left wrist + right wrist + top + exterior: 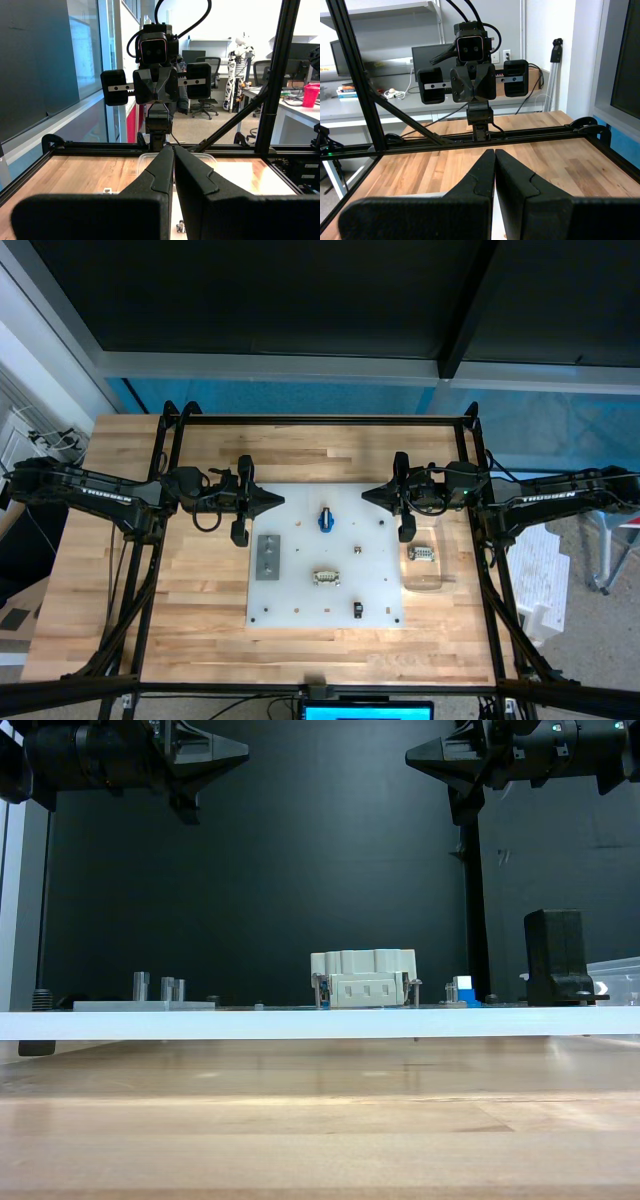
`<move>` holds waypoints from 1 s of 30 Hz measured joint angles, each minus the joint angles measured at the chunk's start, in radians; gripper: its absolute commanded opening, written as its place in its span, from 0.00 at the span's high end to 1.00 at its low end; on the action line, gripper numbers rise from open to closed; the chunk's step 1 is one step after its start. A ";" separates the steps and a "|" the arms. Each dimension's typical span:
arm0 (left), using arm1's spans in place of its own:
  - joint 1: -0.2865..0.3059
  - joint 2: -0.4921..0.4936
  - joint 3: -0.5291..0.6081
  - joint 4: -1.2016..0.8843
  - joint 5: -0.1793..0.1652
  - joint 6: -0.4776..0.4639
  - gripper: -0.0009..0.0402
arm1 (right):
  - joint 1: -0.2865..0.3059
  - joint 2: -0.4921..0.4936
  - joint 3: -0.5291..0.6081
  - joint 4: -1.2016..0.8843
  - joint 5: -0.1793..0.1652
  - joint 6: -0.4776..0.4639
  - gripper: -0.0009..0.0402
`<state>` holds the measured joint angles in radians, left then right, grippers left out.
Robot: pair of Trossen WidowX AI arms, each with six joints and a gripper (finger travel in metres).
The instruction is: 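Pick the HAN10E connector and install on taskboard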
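The jaws of the left gripper (278, 501) were pressed together, held above the far left corner of the taskboard (295, 602). Those of the right gripper (367, 495) were likewise closed, above its far right corner. The HAN10E connector (421, 553) lay in a clear tray (428, 582) just right of the taskboard, on the tabletop (180, 580).

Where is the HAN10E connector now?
High view: the HAN10E connector lies in the clear tray right of the taskboard. The left claw hovers over its far-left corner, the right claw over its far-right.
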<state>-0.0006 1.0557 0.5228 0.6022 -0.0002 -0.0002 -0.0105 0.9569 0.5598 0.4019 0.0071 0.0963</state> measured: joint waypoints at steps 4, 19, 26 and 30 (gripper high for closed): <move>0.000 0.000 0.000 0.000 0.000 0.000 0.98 | 0.000 0.000 0.000 0.000 0.000 0.000 0.98; 0.000 0.000 0.000 0.000 0.000 0.000 0.98 | 0.000 0.000 0.000 0.000 0.000 0.001 0.98; 0.000 0.000 0.000 0.000 0.000 0.000 0.98 | 0.000 0.000 0.002 0.002 0.000 0.002 0.98; 0.000 0.000 0.000 0.000 0.000 0.000 0.98 | 0.000 0.000 0.026 -0.035 0.000 0.011 0.98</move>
<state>-0.0002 1.0557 0.5228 0.6025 -0.0002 0.0002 -0.0109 0.9573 0.5861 0.3672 0.0074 0.1070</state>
